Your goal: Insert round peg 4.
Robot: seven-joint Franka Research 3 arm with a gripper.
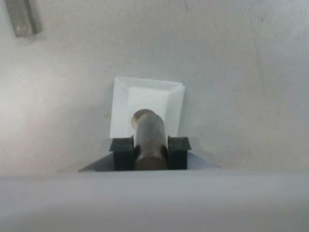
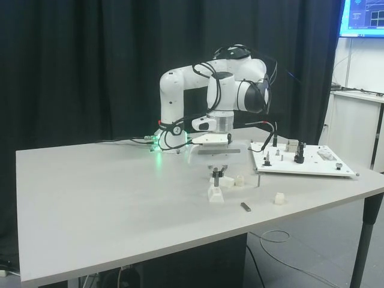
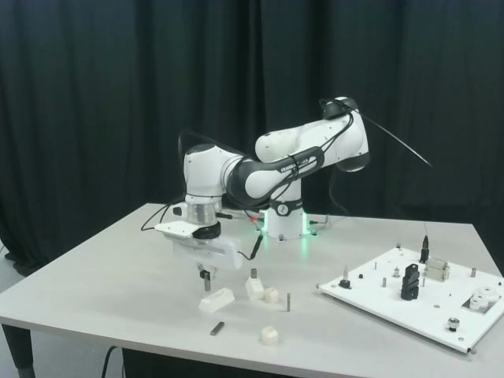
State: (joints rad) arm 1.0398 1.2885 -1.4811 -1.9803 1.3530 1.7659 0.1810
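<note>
Wrist view: round peg (image 1: 149,137) pinched upright between the black pincer (image 1: 150,153) fingers, lower tip at the hole of a white block (image 1: 145,99) on the grey table (image 1: 231,72); small metal bar (image 1: 21,19) lies well apart

White arm (image 3: 276,169) bent low over the counter (image 2: 108,192), wrist vertical, gripper (image 1: 150,145) pointing down, fingers (image 1: 123,151) clamped on peg (image 1: 149,137).

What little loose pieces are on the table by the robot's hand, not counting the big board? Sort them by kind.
white blocks: 4
upright pin: 1
small bar lying flat: 1
round peg held in the gripper: 1
Total: 7
</note>
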